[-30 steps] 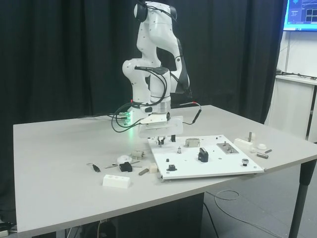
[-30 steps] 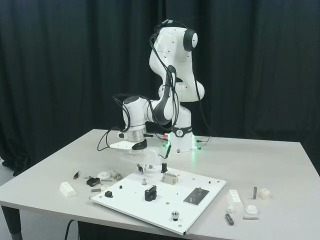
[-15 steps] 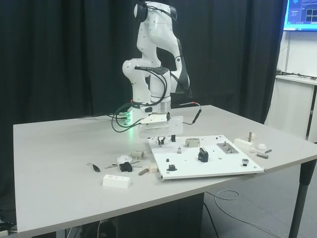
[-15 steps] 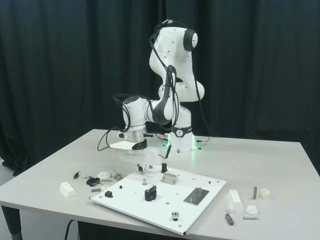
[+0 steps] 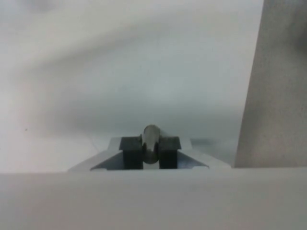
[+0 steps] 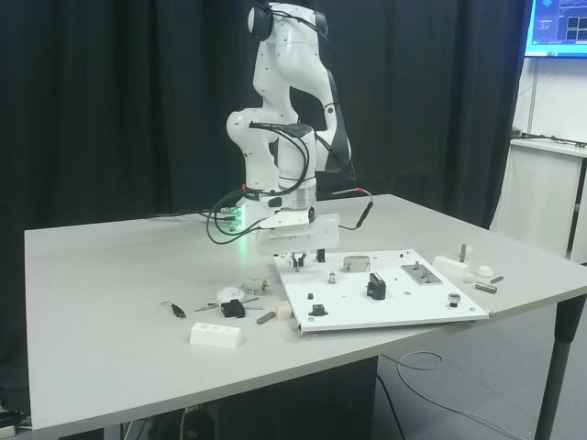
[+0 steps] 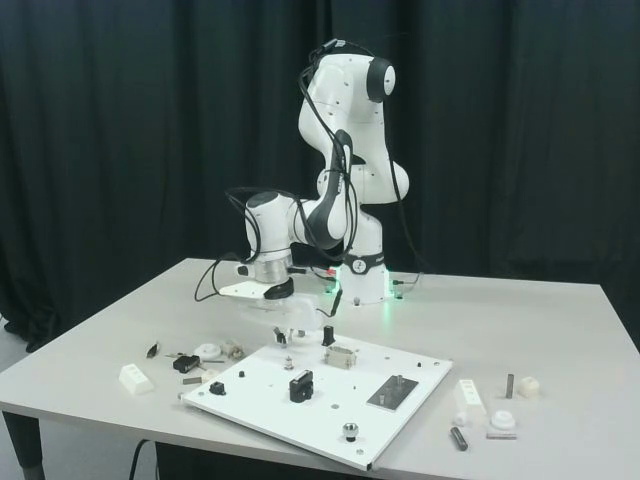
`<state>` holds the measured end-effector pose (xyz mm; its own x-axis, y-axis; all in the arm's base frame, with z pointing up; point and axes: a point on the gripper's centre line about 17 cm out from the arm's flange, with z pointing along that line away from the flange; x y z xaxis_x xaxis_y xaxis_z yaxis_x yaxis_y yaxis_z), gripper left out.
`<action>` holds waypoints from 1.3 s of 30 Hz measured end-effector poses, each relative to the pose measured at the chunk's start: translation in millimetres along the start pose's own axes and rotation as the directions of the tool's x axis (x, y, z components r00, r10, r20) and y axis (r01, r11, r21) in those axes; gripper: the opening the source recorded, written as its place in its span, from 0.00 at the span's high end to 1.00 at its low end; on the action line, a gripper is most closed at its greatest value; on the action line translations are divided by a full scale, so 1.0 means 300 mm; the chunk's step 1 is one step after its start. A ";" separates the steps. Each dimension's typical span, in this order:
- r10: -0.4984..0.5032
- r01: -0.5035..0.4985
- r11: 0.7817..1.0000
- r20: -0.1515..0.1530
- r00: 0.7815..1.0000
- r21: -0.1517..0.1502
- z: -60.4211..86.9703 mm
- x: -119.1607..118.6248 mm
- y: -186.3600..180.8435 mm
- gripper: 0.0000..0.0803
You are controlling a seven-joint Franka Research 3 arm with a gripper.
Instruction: Remove round peg 2.
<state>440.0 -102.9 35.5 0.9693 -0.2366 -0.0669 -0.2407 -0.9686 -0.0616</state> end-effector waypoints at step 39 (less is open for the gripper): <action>-0.034 0.033 0.998 -0.022 0.999 -0.054 -0.215 0.048 0.019 0.92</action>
<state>455.8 -116.8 98.4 0.9779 -0.2048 -0.0429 -0.2054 -0.9786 -0.0101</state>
